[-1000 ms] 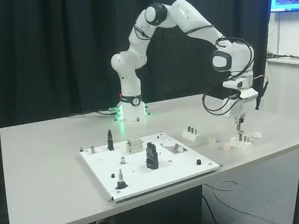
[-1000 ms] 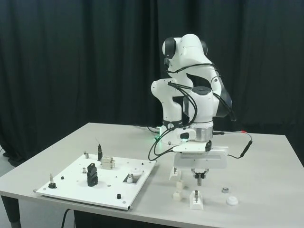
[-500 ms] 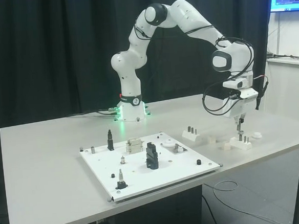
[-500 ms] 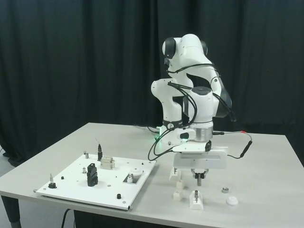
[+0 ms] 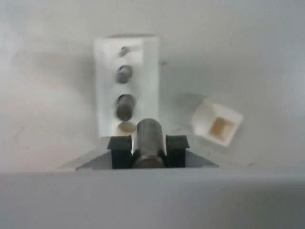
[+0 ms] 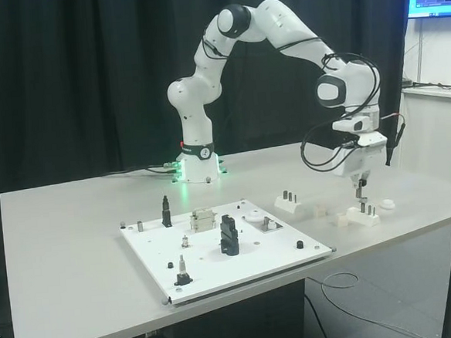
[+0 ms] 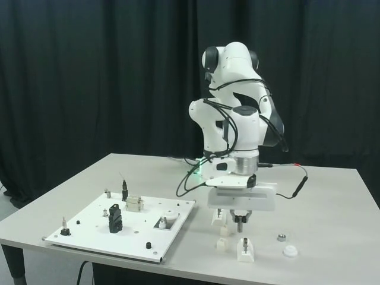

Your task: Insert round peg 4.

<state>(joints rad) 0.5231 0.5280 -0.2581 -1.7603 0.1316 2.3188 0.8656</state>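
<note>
Gripping the round peg [image 5: 148, 143] upright, long axis vertical, jaws clamp it above the white holder block [image 6: 363, 216].

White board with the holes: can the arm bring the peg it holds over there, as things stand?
Probably yes: the tool, shut on the round peg, hangs above the peg holder, and nothing stands between it and the white board.

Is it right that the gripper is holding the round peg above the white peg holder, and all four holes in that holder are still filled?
Not quite. The gripper does hold the round peg above the white peg holder, but the wrist view shows three pegs standing in it and one hole, nearest the gripper, empty.
</note>
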